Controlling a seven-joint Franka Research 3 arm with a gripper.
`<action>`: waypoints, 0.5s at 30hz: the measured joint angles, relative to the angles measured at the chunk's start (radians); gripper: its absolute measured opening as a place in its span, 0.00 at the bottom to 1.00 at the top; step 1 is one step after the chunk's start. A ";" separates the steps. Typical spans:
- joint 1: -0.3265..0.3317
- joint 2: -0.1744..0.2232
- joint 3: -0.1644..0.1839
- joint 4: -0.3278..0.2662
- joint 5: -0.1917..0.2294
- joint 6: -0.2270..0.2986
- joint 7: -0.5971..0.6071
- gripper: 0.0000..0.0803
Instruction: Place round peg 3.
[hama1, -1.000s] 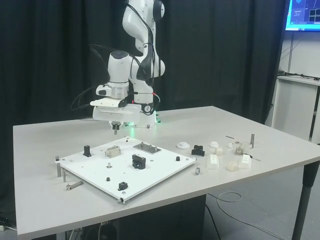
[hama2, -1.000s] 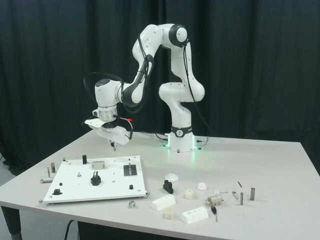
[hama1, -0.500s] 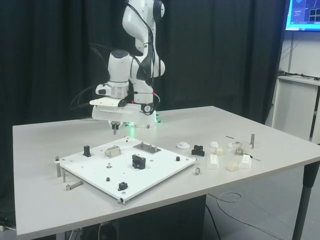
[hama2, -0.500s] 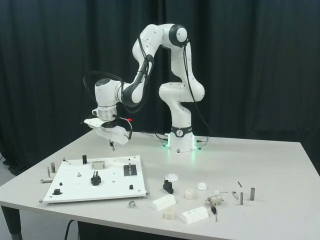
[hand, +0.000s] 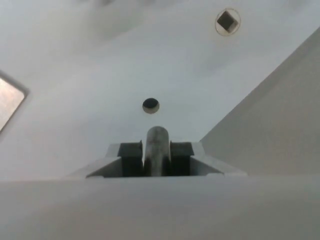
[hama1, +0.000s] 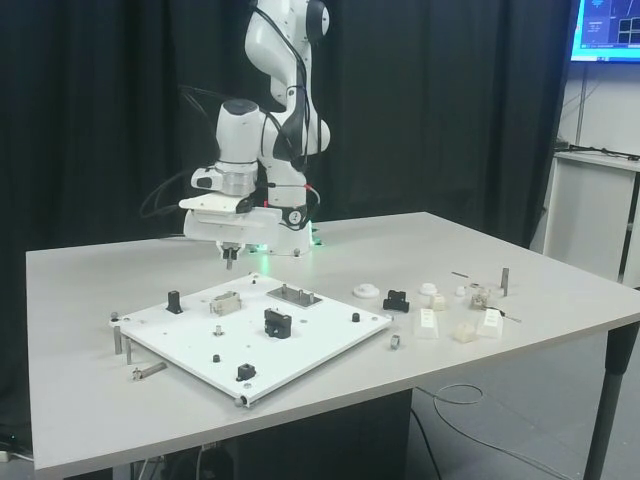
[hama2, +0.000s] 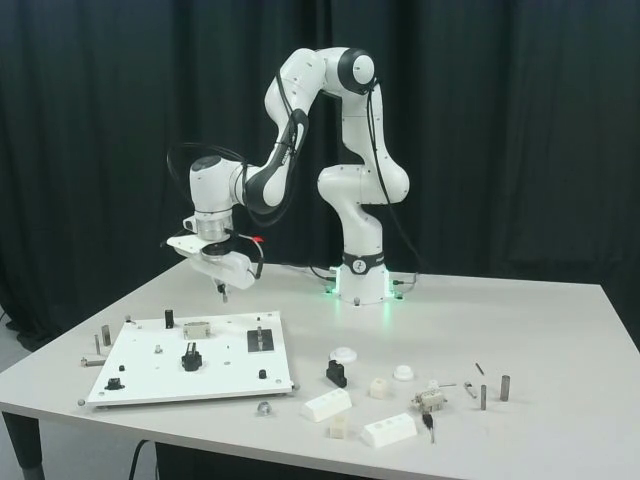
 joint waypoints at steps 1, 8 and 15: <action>0.000 0.000 0.000 0.000 0.000 0.003 0.000 0.14; 0.000 0.000 0.000 0.000 0.000 0.016 0.006 0.14; 0.000 0.000 0.000 0.000 0.000 0.026 0.011 0.14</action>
